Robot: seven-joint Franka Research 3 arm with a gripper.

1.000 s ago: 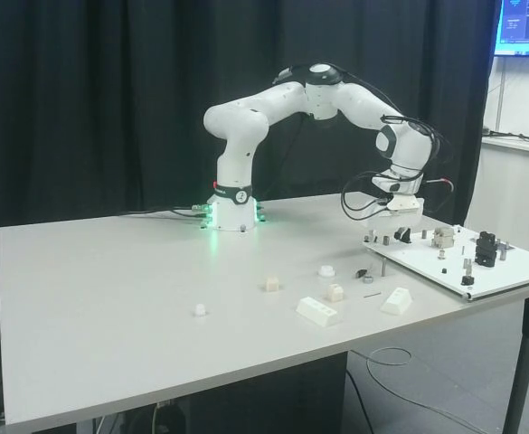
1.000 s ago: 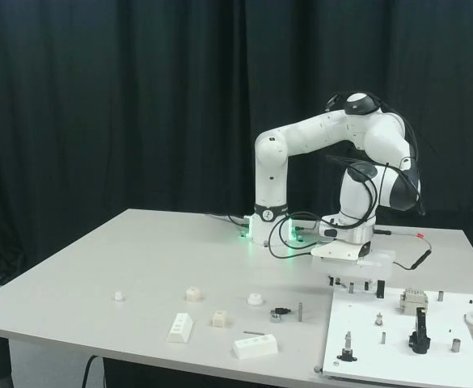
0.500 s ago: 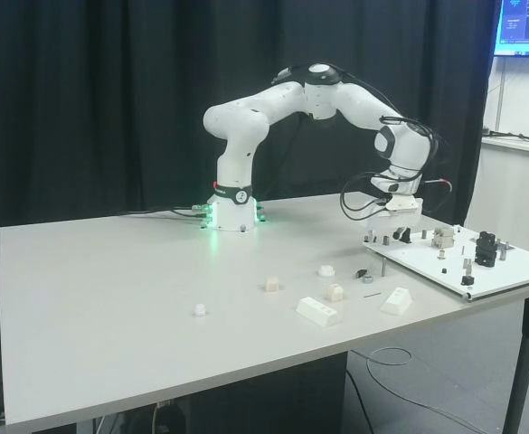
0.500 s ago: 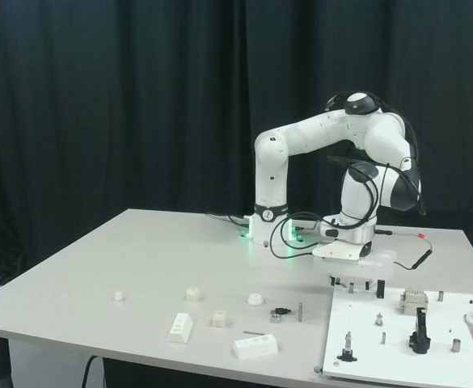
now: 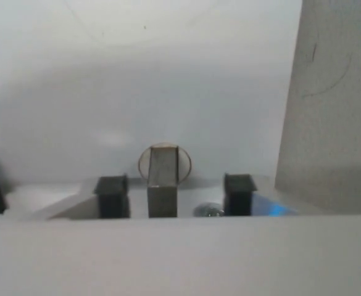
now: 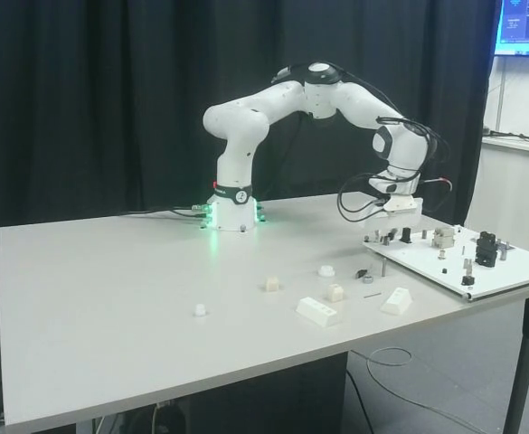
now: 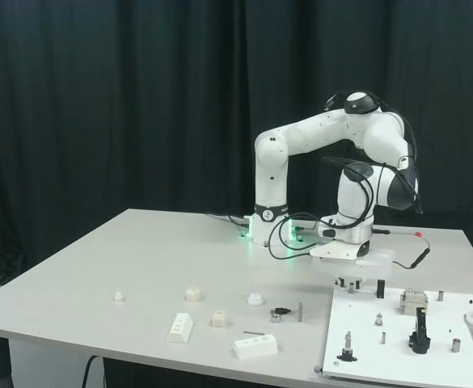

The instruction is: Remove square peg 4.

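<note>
The gripper [image 5: 175,196] hangs over the white board's [image 7: 398,356] far corner on the counter [image 6: 110,271], its fingers spread either side of the square peg [image 5: 162,182] without touching, so gripping and lifting remain.

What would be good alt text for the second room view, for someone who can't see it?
A white robot arm bolted to a grey table reaches over the near corner of a white assembly board, its hand low above small black and grey upright parts. Several small white blocks lie loose on the table before black curtains.
</note>
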